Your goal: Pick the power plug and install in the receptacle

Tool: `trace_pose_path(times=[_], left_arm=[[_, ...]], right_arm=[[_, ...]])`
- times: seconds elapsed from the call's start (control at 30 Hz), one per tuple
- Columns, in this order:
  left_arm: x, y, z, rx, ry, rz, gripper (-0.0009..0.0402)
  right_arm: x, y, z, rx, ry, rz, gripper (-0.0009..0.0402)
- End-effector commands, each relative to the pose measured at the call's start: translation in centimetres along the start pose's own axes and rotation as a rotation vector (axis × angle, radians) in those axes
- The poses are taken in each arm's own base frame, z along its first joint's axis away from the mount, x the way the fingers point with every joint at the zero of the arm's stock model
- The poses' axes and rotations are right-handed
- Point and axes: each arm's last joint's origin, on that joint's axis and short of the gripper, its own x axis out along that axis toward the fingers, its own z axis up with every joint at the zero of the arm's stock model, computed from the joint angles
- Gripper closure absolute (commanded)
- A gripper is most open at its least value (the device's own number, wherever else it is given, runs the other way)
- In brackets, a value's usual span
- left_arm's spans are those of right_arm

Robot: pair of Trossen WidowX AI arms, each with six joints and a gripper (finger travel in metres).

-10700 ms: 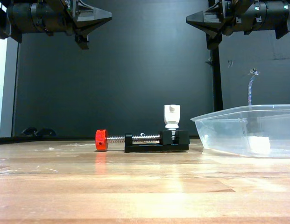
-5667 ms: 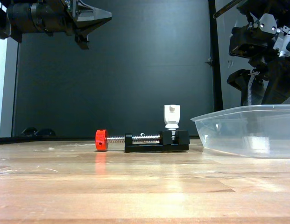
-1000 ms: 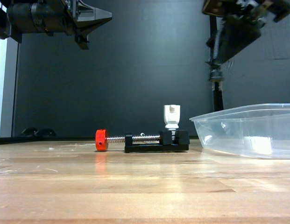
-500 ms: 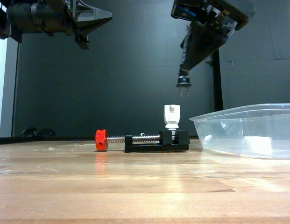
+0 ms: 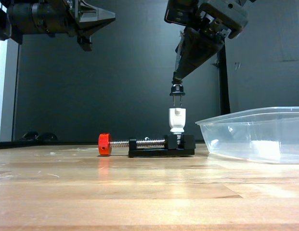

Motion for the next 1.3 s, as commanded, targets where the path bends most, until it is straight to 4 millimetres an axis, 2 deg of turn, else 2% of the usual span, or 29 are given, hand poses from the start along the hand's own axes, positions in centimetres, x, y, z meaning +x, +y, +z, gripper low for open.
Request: trace_pose_path(times=[0.03,1.3], left_arm=[[0.01,0.0,0.0,0.0,0.0,0.0,0.0393],[0.01,0.0,0.0,0.0,0.0,0.0,0.0393]], right_arm=[[0.14,0.02,-0.26,-0.002,0.01,-0.001,0.0393],[0.48,0.05,-0.39,0.017,-0.002,-0.017,0.0393]])
